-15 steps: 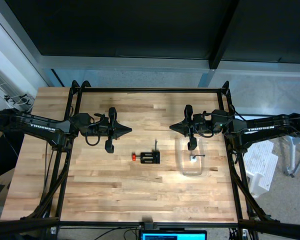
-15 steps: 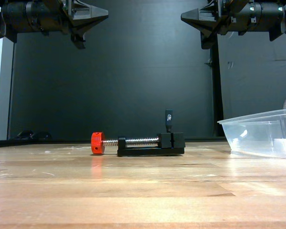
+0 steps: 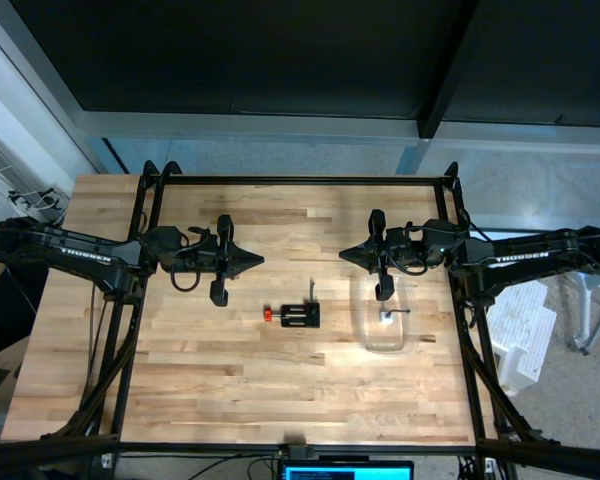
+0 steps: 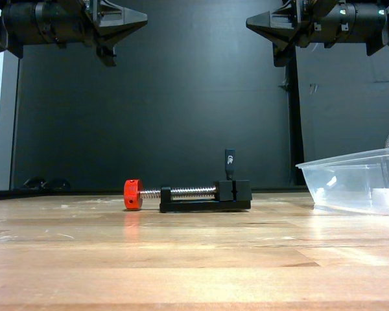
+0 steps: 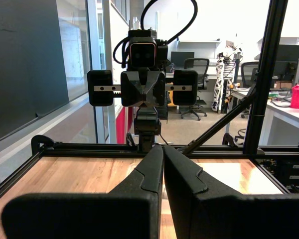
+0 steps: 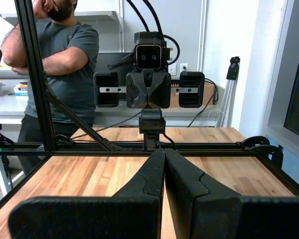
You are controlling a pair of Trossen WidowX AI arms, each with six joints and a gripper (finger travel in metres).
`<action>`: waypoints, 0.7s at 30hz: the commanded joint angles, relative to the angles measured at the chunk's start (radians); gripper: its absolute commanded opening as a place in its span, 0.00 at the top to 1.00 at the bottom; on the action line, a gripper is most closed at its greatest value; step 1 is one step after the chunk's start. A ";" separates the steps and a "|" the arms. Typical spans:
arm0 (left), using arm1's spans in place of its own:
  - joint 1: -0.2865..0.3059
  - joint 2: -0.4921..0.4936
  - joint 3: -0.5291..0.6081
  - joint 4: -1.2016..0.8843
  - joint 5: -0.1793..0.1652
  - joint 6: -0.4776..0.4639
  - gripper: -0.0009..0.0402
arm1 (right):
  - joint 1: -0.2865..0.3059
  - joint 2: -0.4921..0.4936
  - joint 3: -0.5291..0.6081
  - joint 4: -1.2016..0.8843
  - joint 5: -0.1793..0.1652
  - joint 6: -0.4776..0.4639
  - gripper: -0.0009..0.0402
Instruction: Pick the USB-C connector and install on taskboard
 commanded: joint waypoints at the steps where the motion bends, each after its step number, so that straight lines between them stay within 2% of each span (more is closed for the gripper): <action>1: 0.000 0.000 0.000 0.000 0.000 0.000 0.98 | 0.000 0.000 0.000 0.001 0.000 0.000 0.98; 12: 0.000 0.000 0.000 0.000 0.000 0.000 0.98 | 0.000 -0.001 0.000 -0.001 0.001 0.005 0.98; 16: 0.000 0.000 0.000 0.000 0.000 0.000 0.98 | 0.000 -0.003 0.000 -0.008 0.002 0.043 0.98; 21: 0.000 0.000 0.000 0.000 0.000 0.000 0.98 | 0.001 -0.010 0.021 -0.102 0.005 0.040 0.98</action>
